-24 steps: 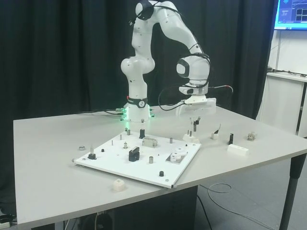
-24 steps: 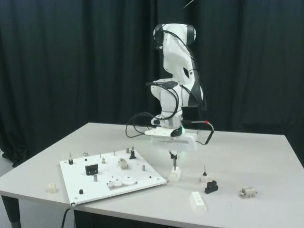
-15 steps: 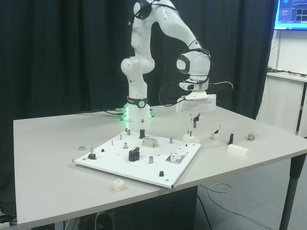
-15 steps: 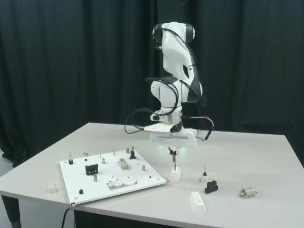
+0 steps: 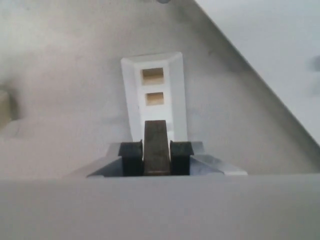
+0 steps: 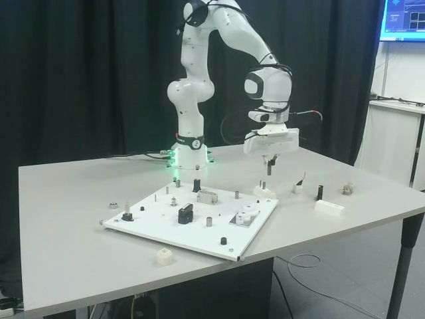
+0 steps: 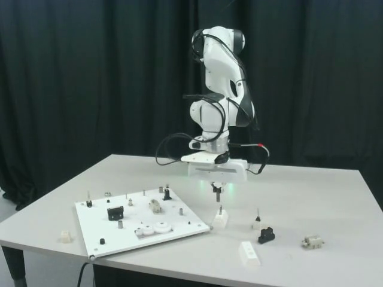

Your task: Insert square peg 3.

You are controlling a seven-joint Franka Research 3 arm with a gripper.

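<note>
In the wrist view the gripper (image 5: 157,156) has its two black fingers (image 5: 131,156) pinching a dark square peg (image 5: 156,150) between them, the peg standing up from the pads. Directly below lies a white holder block (image 5: 154,95) on the grey table (image 5: 65,100), with two square sockets showing in its top face; the peg hangs over the end of the block nearest the fingers, and whether a third socket sits beneath it cannot be told. The slanted edge of the white assembly board (image 5: 270,50) runs just beside the block.

From the first room view, a small white cube (image 6: 164,256) sits nearest, on the table in front of the board (image 6: 192,222), which carries black and grey fixtures and a pair of white gears (image 6: 247,214). Past the board's far corner stands the holder block (image 6: 263,191), with a thin peg rising from it, and the gripper (image 6: 269,158) hangs above, apart from it. Beside the block lie a small white stand (image 6: 298,187), a black piece (image 6: 319,191), a white bar (image 6: 329,207) and a small grey part (image 6: 347,189). Nothing stands between gripper and block.
</note>
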